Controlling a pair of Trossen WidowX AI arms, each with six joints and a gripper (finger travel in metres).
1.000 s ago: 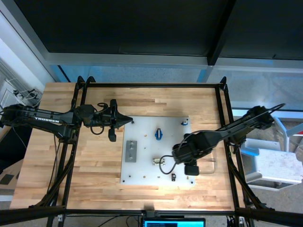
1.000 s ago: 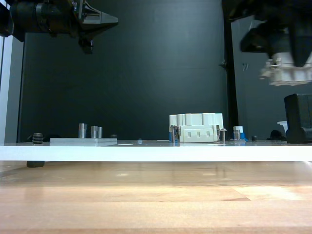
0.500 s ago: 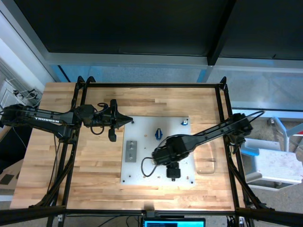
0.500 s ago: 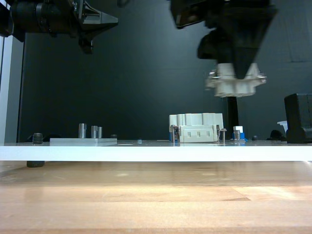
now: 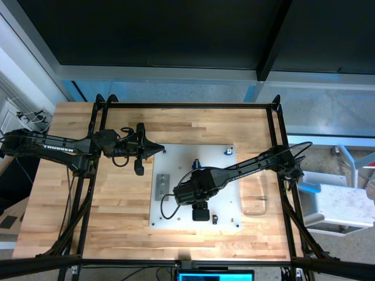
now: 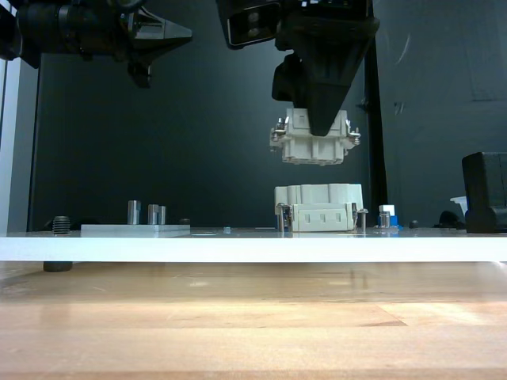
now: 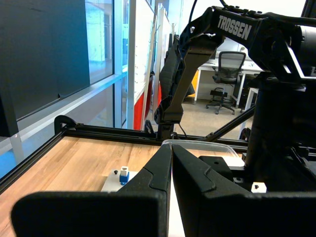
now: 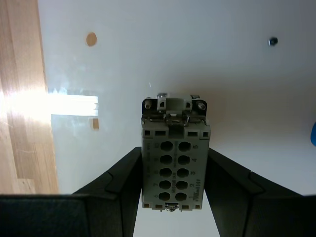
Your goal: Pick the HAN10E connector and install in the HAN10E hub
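Note:
The pale grey-beige HAN10E connector (image 6: 313, 144) hangs in the air, with my right gripper (image 6: 318, 119) shut on it. Directly beneath it, with a gap between them, the beige HAN10E hub (image 6: 319, 208) stands on the white plate (image 6: 238, 245). In the right wrist view the connector (image 8: 172, 158) shows its two rows of numbered pin holes between the black fingers (image 8: 121, 175). From above, the right gripper (image 5: 196, 196) covers the hub. My left gripper (image 5: 159, 150) is shut and holds nothing, high over the plate's far left edge.
A grey metal block (image 5: 162, 187) with upright pins lies on the plate's left part. A blue part (image 5: 196, 163) and a small blue-white part (image 5: 228, 152) stand farther back. A tiny black part (image 5: 215, 220) sits near the front, and a clear tray (image 5: 256, 196) lies to the right.
My right arm has carried the connector leftward across the plate and lowered it to just over the hub. The left arm has not moved.

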